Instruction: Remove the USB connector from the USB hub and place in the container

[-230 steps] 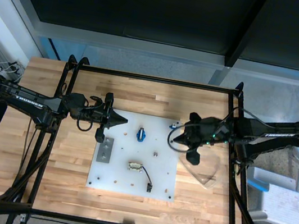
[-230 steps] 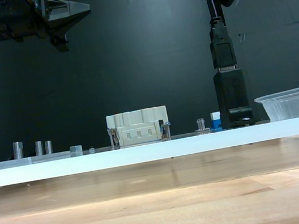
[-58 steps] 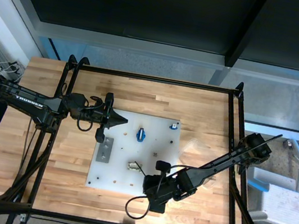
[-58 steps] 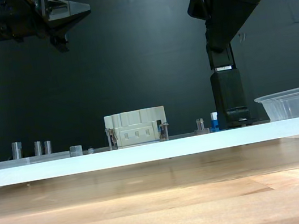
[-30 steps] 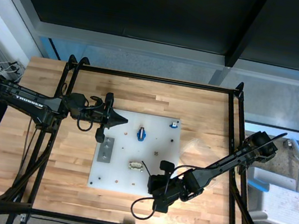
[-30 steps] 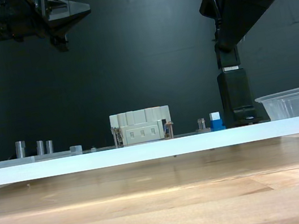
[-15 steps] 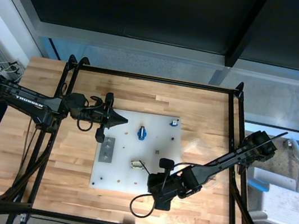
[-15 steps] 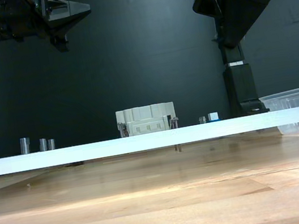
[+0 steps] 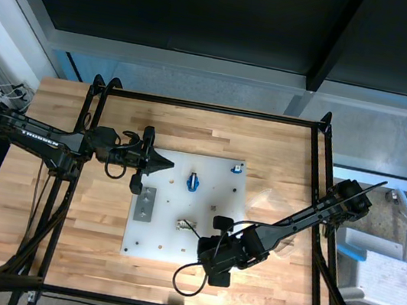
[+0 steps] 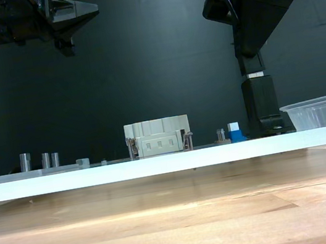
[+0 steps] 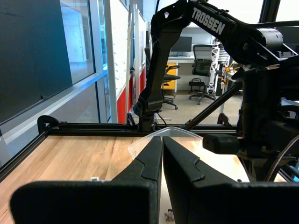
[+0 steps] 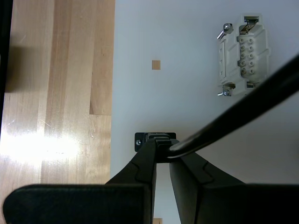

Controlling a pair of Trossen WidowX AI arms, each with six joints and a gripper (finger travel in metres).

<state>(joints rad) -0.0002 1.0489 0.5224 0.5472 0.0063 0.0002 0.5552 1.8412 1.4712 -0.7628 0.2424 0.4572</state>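
My right gripper (image 12: 161, 148) is shut on the plug of the USB connector (image 12: 160, 140), which still sits upright in the black USB hub (image 10: 261, 108) on the white board (image 9: 165, 247). Its thin black cable (image 12: 233, 114) runs off diagonally past the gripper. In the high view the right gripper (image 9: 212, 256) points down over the board's near right part and hides the hub. The clear container (image 10: 321, 111) stands just right of the hub, partly under the right arm (image 9: 293, 225). My left gripper (image 9: 167, 164) hangs shut above the board's far left edge.
A beige multi-pin connector (image 12: 245, 56) is screwed to the board near the hub. A blue part (image 9: 192, 182) and a grey block with metal pegs (image 9: 146, 205) also sit on the board. A black frame (image 9: 210, 108) rings the wooden table.
The board's near edge, lifted half a second ago, has dropped back flat. The right gripper has shifted slightly left with the plug still held. The left arm has not moved.
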